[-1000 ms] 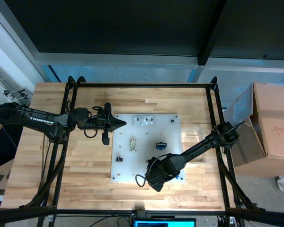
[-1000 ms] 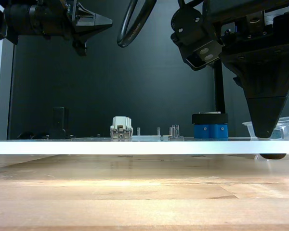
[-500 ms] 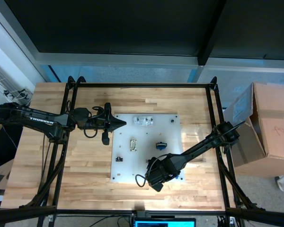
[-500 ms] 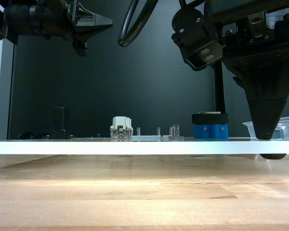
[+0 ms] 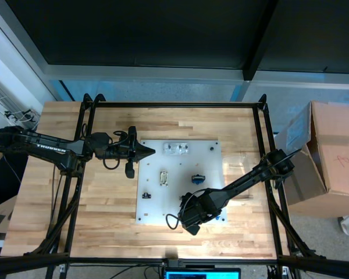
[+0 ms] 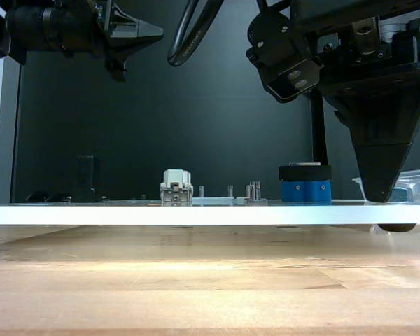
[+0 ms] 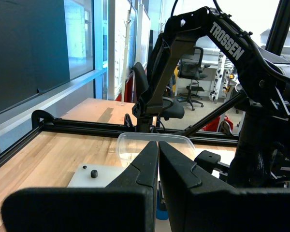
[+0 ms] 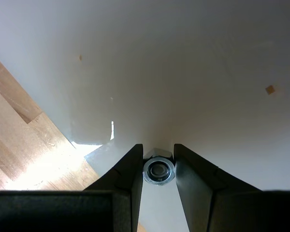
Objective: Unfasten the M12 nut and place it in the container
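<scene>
Pinching the M12 nut [image 8: 159,170], right gripper [image 6: 376,197] near blue block [image 6: 305,190]; left gripper [image 5: 150,151] aloft

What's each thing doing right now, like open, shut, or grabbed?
Left hand, shut, up high over the board's left edge.
Right hand, shut on the nut, low at the board's near right edge.
Nut, pinched in the right hand; can't tell if it's on its stud.
Container, upright, open top.

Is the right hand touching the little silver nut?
Touching: the right wrist view shows the right hand squeezing the nut on both sides. Left hand hangs over board's left edge.
</scene>
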Robot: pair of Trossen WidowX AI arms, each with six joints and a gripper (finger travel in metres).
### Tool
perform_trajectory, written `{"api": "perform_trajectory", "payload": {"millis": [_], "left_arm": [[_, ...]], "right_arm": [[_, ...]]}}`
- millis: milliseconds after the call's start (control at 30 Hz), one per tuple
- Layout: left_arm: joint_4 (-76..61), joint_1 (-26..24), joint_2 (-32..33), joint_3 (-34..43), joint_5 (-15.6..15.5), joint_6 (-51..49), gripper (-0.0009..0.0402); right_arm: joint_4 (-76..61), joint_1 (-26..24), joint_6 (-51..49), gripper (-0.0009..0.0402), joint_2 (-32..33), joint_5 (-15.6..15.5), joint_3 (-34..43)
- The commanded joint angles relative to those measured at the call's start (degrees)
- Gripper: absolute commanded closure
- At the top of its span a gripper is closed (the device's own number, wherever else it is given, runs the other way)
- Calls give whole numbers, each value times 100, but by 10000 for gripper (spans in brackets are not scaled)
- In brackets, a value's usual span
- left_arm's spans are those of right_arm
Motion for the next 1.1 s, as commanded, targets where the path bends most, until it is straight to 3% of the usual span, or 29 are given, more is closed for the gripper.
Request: {"api": "perform_trajectory", "payload": {"millis": [33,667,1100], "left_arm": [[2,2,0,0,2,2,393],[2,2,0,0,2,2,393],[2,2,0,0,2,2,393]], "right_arm": [[31,2,-2,385,9,-15,-2],[85,2,-85,385,-9,-15,-2],[-544,-9,-426,385,-651,-17,262]]}}
